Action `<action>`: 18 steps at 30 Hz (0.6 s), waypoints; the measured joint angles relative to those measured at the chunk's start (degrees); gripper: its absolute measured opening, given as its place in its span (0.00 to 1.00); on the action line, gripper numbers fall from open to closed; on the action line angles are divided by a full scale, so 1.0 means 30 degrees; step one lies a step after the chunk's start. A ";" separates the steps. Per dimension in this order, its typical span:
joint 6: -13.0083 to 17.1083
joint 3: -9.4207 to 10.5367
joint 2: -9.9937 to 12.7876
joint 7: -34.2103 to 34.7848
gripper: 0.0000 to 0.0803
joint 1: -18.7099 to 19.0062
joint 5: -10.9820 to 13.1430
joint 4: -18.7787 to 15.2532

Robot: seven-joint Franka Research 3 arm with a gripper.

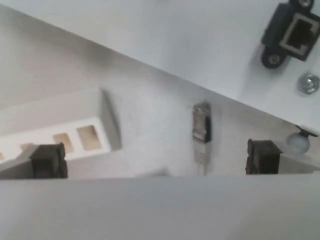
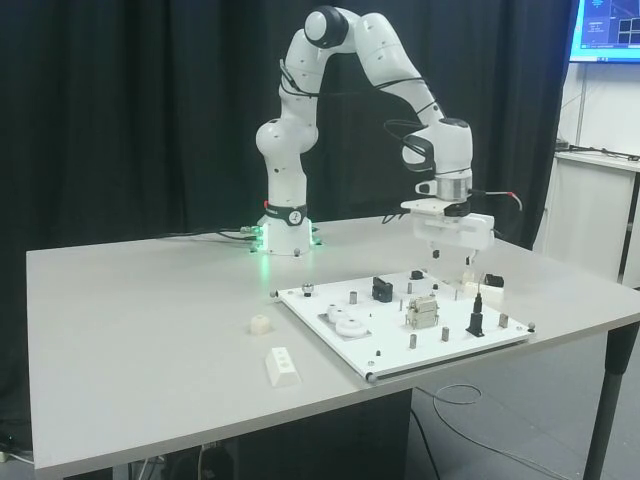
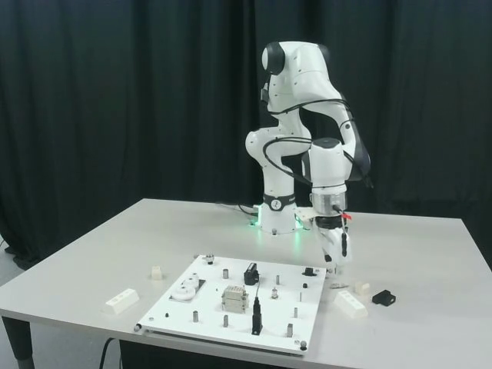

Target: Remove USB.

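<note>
Grey table (image 2: 150, 300) before a black curtain (image 2: 130, 100): in the first room view, the white arm reaches over the far edge of a white board (image 2: 395, 340) of small parts. Its gripper (image 2: 453, 258) hangs low there, pointing down.

In the second room view, the gripper (image 3: 336, 257) hovers just past the board's edge, above a small plug (image 3: 340, 286) lying on the bare table.

In the wrist view, you see both black fingertips (image 1: 49, 160) spread wide, holding nothing. The plug (image 1: 201, 130), probably the USB, lies flat on the table between them, off the board and somewhat nearer one fingertip. Its long axis runs across the line joining the fingertips, so closing would pinch its sides. A white slotted block (image 1: 75, 130) sits near the other fingertip.
</note>
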 joint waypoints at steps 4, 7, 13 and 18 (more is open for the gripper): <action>0.0001 -0.0279 0.0000 0.0224 1.00 0.0001 0.0026 0.0365; 0.0014 -0.0577 0.0001 0.0349 1.00 0.0000 0.0026 0.0775; 0.0002 -0.1419 0.0014 0.0388 1.00 0.0001 0.0027 0.1782; -0.0095 -0.2251 0.0152 0.0389 1.00 0.0000 0.0027 0.2749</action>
